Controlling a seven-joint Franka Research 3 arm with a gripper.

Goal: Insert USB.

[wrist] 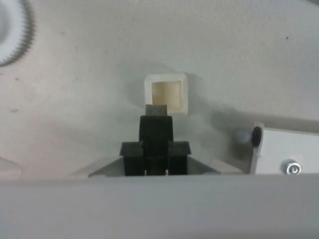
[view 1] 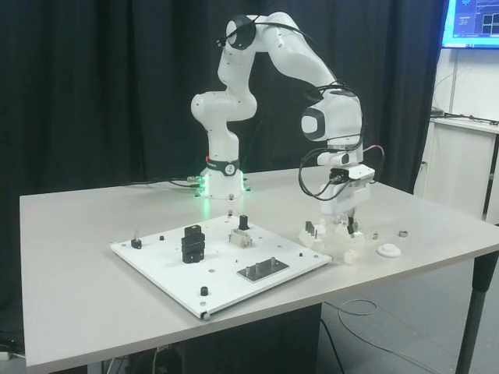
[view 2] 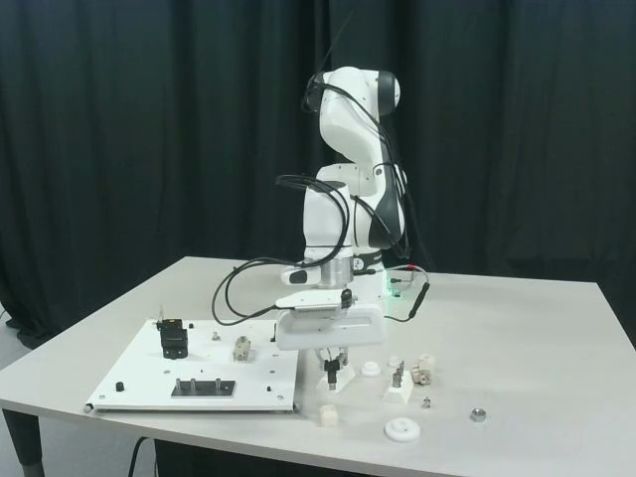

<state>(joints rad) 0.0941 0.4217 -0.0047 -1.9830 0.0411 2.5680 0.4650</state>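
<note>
Black curtains hung behind the grey table (view 1: 70,226). Beside the white board (view 1: 168,269), off its edge, the gripper (wrist: 156,133) hung low over the tabletop, its fingers clamped on the black USB plug (wrist: 156,130). The plug's metal tip pointed down just above a small white square holder (wrist: 167,93). A white gear (view 1: 387,250) lay near the holder.

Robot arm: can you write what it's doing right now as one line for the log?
phase: carrying | gripper: shut on USB plug | position: above white square holder, off the white board | insertion: not yet done
</note>
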